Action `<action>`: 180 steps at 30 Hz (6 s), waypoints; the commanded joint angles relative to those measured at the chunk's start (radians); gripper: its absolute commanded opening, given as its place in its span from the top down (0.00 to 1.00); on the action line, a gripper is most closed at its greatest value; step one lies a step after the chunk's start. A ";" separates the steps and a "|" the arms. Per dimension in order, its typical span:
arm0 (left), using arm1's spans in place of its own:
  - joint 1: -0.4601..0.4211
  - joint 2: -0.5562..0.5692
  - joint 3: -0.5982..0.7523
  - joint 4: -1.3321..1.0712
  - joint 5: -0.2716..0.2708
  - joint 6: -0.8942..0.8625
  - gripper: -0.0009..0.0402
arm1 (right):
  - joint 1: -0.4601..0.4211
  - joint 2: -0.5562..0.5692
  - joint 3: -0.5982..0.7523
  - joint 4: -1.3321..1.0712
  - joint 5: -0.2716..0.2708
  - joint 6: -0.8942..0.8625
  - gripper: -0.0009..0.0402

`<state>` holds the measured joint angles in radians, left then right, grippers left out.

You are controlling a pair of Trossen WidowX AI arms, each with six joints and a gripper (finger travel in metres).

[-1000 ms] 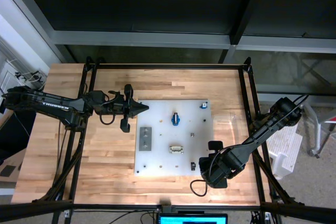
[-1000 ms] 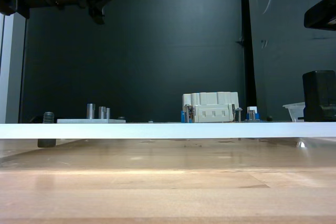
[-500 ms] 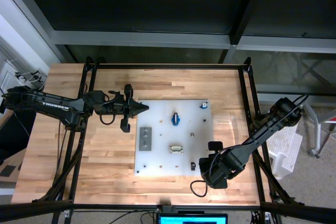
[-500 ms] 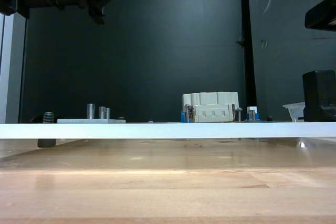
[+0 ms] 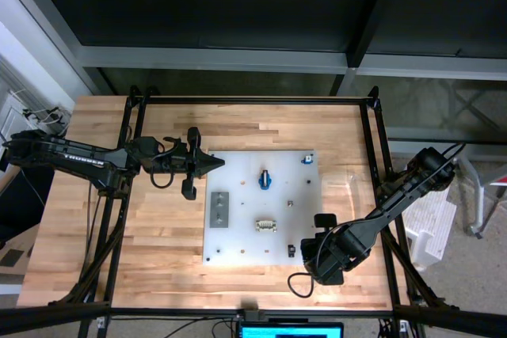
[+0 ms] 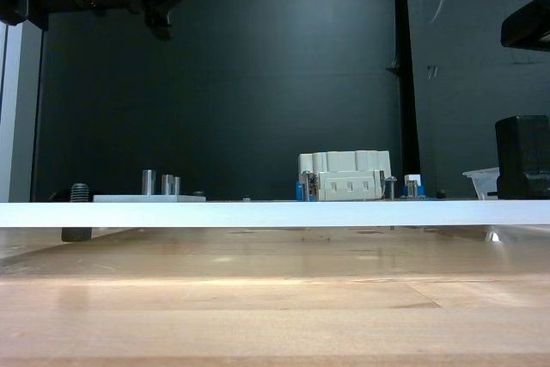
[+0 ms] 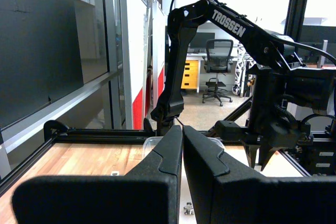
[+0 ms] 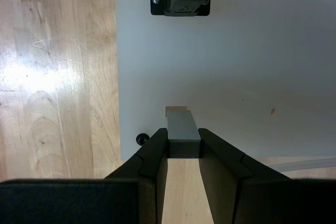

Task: Pick the 16mm bar and install on taskboard

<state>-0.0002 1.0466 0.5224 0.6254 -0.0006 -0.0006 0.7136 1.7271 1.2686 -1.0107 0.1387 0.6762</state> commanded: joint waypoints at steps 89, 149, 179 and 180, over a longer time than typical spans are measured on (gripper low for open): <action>0.000 0.000 0.000 0.000 0.000 0.000 0.98 | 0.002 -0.001 -0.026 0.032 0.000 -0.006 0.97; 0.000 0.000 0.000 0.000 0.000 0.000 0.98 | 0.001 -0.003 -0.036 0.055 -0.010 0.041 0.97; 0.000 0.000 0.000 0.000 0.000 0.000 0.98 | 0.004 0.040 -0.057 0.089 0.003 0.040 0.97; 0.000 0.000 0.000 0.000 0.000 0.000 0.98 | 0.005 0.043 -0.057 0.090 0.003 0.040 0.97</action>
<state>-0.0002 1.0470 0.5228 0.6258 -0.0006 -0.0002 0.7181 1.7645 1.2125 -0.9215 0.1387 0.7151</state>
